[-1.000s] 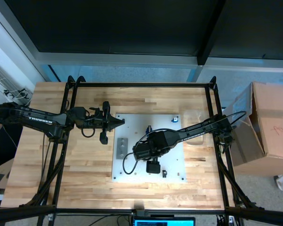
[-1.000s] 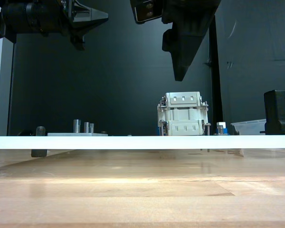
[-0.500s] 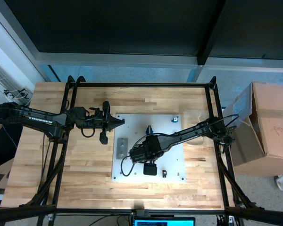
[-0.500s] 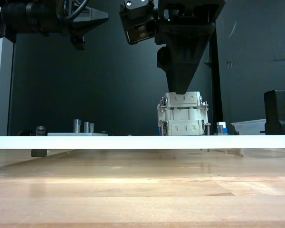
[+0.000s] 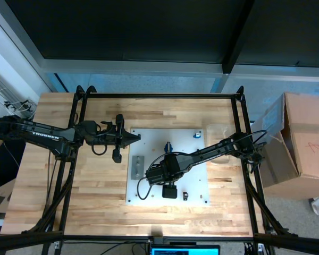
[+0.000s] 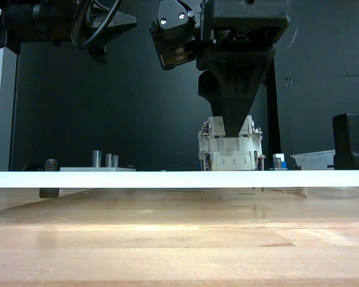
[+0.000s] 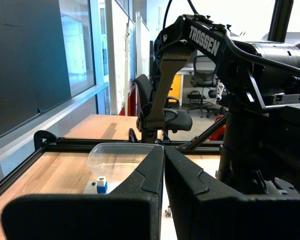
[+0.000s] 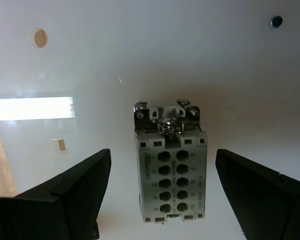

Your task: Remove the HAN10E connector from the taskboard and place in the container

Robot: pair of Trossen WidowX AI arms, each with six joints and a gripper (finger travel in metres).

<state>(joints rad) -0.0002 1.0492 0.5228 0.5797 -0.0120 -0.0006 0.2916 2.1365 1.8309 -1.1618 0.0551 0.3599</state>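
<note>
HAN10E connector (image 8: pixel 170 170) sits upright in its seat on the taskboard (image 8: pixel 140 60), ten holes facing straight up at my right wrist camera. It's directly below me, dead between my fingers (image 8: pixel 65 195). Its long axis runs crosswise to the line joining them, so closing would land my pads on its two long flanks. My right gripper (image 8: pixel 162 192) is spread wide, with a gap on each side and nothing touched. From the low view my fingertips are level with the connector's top section. I reckon a squeeze is next, then a straight pull up. My left gripper (image 7: pixel 164 170) hangs high near the board's far left edge, fingers pressed together on nothing, well apart. The container (image 5: pixel 218 133) waits just beside the board's far right corner, on my right arm's side.
</note>
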